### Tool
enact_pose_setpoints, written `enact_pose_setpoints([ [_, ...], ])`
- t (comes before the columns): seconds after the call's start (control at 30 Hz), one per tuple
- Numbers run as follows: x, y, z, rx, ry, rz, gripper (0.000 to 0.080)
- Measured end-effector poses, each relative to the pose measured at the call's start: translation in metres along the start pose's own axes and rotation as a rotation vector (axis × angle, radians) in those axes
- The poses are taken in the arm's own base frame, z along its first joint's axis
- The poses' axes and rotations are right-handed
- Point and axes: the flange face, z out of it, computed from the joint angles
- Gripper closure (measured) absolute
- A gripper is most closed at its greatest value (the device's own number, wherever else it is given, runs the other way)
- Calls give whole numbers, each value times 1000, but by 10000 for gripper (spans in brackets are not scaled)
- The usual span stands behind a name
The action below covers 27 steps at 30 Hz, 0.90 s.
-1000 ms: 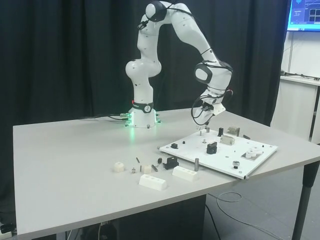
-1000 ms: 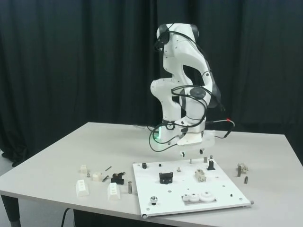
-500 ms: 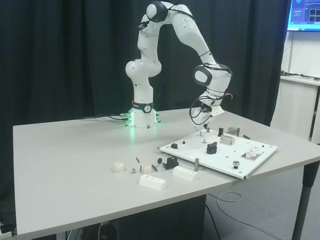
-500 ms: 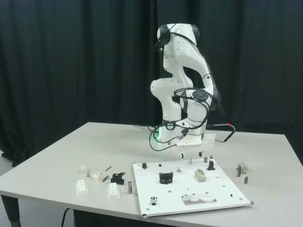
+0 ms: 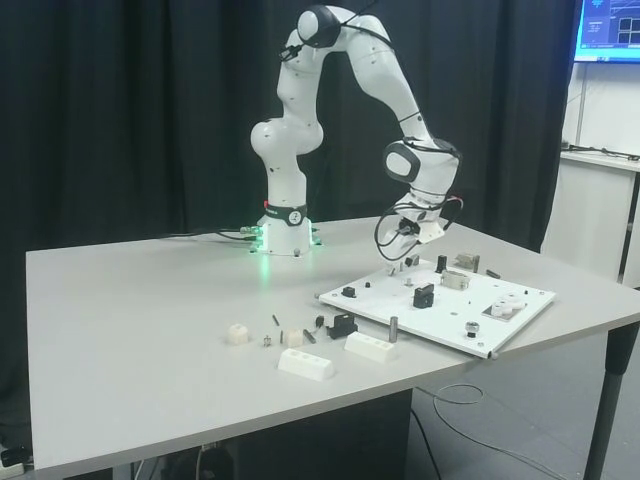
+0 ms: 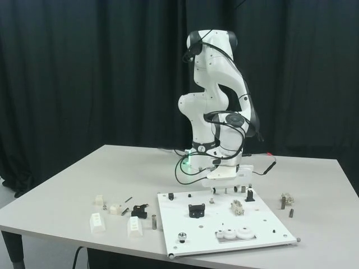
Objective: Remove round peg 2.
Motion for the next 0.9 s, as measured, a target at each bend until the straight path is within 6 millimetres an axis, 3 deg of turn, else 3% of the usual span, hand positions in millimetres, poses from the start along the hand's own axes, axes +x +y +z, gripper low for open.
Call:
enact_pose_setpoints([
  [0.2,-1,-1,3,-4,-3,-4,3],
  [0.23,-2,-2,2,-4,-3,-5,112],
  [0.5,-2,-3,2,-1,0,-8,112],
  [0.53,-2,-4,1,-1,1,-7,438],
  [0.7,-2,-4,1,3,4,-3,438],
  [0.73,-2,-4,1,3,5,-3,598],
  [0.9,-1,-4,0,4,5,0,598],
])
